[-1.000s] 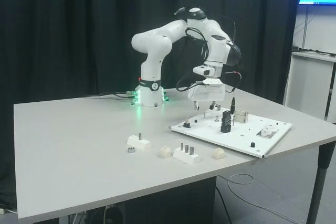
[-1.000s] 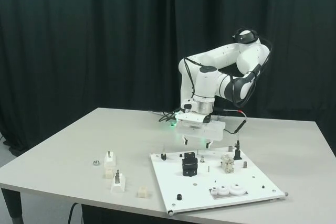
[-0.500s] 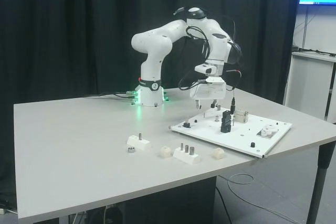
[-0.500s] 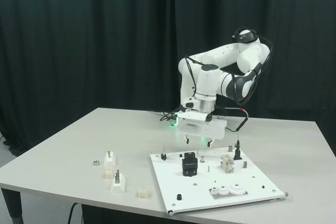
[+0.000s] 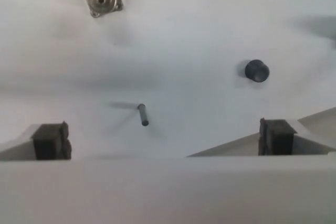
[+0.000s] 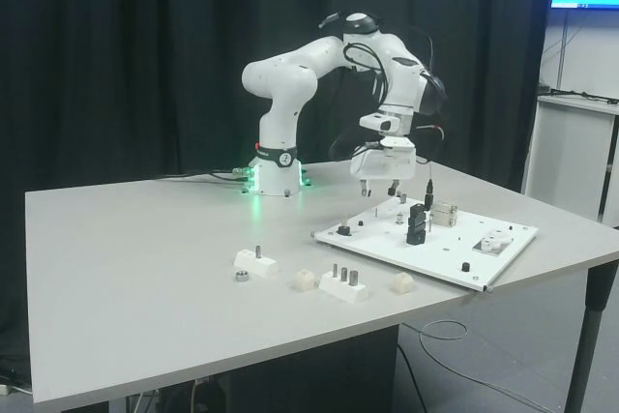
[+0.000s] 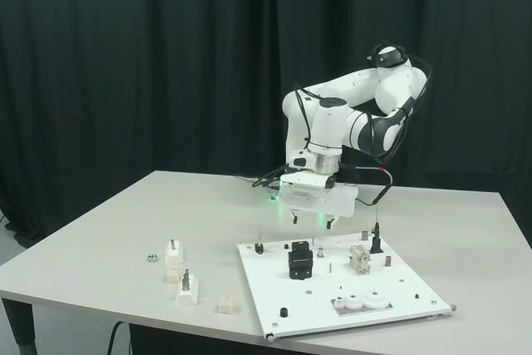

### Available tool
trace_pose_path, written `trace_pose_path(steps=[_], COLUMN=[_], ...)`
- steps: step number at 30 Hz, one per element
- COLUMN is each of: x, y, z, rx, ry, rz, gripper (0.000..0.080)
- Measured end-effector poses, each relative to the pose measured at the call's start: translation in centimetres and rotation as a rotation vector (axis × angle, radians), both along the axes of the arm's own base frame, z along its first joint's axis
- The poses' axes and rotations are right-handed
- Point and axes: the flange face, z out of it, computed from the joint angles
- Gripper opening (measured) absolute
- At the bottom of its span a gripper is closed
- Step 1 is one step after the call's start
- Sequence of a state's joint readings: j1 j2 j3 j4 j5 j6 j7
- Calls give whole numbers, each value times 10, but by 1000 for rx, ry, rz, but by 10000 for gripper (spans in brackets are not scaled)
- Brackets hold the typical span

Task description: Pick round peg 3.

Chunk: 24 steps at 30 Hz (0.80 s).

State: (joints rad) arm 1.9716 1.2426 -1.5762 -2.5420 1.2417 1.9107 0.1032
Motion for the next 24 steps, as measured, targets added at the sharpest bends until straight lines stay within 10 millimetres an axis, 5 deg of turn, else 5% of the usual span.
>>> trace_pose_path(steps=[24], x=[10], y=[1], z=[22], rx=[-4], ry=[-56], rz=[39], gripper=[800])
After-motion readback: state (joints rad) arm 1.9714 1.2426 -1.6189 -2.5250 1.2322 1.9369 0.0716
